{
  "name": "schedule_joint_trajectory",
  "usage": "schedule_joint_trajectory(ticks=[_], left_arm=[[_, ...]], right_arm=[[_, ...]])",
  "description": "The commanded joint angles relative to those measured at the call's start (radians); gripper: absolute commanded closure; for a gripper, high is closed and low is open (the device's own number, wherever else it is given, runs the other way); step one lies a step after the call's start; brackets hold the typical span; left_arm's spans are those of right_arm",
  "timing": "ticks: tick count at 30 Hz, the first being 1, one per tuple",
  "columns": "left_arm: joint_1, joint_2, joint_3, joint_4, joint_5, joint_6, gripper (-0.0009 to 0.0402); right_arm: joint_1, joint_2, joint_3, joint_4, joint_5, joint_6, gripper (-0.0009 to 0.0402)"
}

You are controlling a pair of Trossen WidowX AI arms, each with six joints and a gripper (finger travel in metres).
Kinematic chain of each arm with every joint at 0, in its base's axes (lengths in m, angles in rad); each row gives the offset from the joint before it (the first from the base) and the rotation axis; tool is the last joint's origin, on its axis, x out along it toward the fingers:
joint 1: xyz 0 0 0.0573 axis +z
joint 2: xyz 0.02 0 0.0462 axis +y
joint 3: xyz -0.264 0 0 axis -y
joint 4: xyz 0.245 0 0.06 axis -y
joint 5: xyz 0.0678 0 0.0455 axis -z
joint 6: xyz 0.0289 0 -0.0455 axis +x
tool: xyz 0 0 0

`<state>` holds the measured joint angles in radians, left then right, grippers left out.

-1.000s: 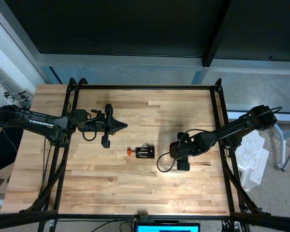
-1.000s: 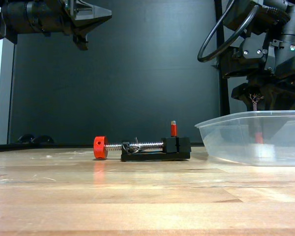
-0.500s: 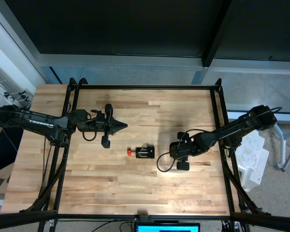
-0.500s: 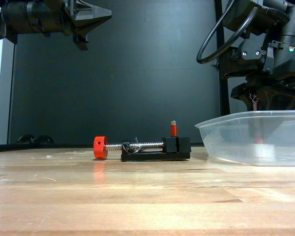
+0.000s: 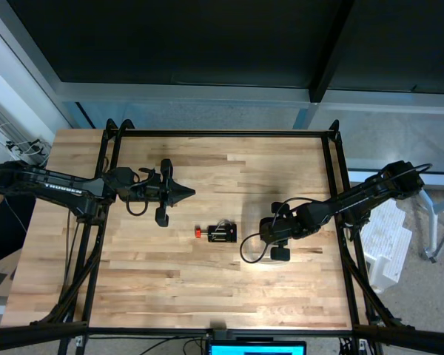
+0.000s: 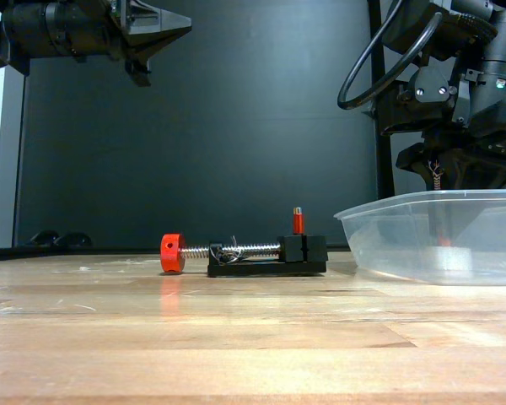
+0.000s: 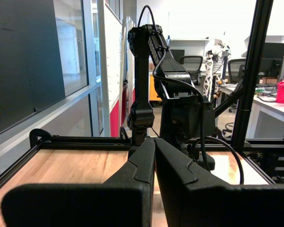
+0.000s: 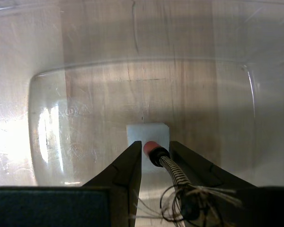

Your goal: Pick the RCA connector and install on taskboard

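Where the clear plastic tray [image 6: 388,245] sits on the table [image 5: 170,288] toward its right edge, the right gripper [image 8: 154,145] hangs just above it, pointing down. Its fingers are drawn in to a narrow gap with the RCA connector [image 8: 154,153] gripped between them: a red tip, a dark collar and a braided wire trailing back. The connector is held above a small white block [image 8: 146,132] lying on the tray's floor. Just left of the tray, near the table's middle, the taskboard [image 6: 266,257] lies flat, its red knob [image 6: 171,252] toward the left edge and a short red post [image 6: 297,221] upright at the other end. Farther back and toward the left edge, the left gripper [image 5: 191,193] hovers high over the table, fingers pressed together on nothing, pointing toward the right edge.
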<state>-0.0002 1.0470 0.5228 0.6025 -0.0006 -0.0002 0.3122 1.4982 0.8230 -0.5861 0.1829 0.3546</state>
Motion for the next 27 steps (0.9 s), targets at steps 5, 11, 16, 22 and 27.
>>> schedule_joint_trajectory(ticks=[5,11,16,22,27], left_arm=[[0.000,0.000,0.000,0.000,0.000,0.000,0.0393],[0.000,0.000,0.000,0.000,0.000,0.000,0.0393],[0.000,0.000,0.000,0.000,0.000,0.000,0.0393],[0.000,0.000,0.000,0.000,0.000,0.000,0.0393],[0.000,0.000,0.000,0.000,0.000,0.000,0.0393]], right_arm=[[0.000,-0.001,0.000,0.000,0.002,0.000,0.0346],[0.000,-0.001,0.000,0.000,0.008,-0.001,0.0372],[-0.001,-0.001,0.000,0.001,0.008,-0.001,0.0390],[-0.002,-0.007,0.000,0.000,0.008,0.000,0.0391],[-0.003,-0.025,0.000,0.000,0.007,0.000,0.0392]])
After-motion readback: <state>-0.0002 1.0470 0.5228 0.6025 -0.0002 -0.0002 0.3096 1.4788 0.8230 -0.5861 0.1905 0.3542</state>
